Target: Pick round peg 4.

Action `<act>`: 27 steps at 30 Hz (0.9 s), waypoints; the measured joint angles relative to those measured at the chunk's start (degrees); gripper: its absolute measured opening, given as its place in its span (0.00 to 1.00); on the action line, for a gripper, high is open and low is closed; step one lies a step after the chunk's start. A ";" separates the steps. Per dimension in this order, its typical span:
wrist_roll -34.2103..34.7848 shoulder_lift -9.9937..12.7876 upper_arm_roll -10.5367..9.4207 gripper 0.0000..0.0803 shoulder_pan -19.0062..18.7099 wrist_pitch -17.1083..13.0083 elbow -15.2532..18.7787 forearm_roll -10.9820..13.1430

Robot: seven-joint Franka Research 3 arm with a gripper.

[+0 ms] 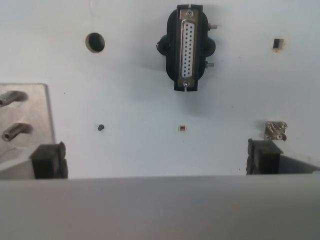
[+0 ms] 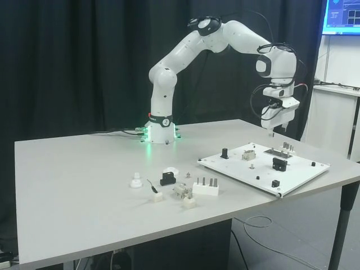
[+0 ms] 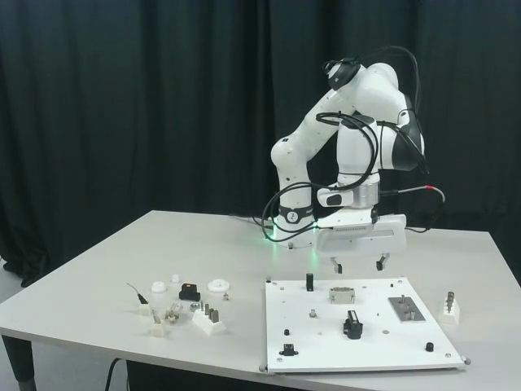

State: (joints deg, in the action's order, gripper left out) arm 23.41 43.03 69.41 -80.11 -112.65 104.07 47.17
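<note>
A grey metal block [image 1: 42,107] [image 2: 279,151] [image 3: 404,308] sits on the white board [image 2: 292,177] [image 3: 326,346] with round metal pegs standing in it. Two of these pegs [image 1: 14,131] show in the wrist view; I cannot tell which one is peg 4. My gripper [image 1: 156,158] [image 2: 275,128] [image 3: 358,264] hangs open above the back part of the board, apart from the block, with nothing between its black fingertips [image 1: 48,160].
A black multi-pin connector [image 1: 187,47] [image 3: 352,323] sits mid-board, with a round hole [image 1: 95,42] and small fittings around it. Loose parts and a white peg holder [image 2: 206,187] [image 3: 207,318] lie on the grey table beside the board. Another small white holder [image 3: 448,309] stands off the board's other side.
</note>
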 joint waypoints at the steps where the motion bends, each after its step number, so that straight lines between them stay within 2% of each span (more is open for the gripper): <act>1: 0.00 0.01 -0.02 1.00 0.00 -0.05 0.00 0.00; 27: 0.01 0.01 -0.64 1.00 0.02 -0.40 -0.63 0.00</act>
State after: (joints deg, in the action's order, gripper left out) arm 23.41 43.04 68.77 -80.09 -113.04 103.45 47.17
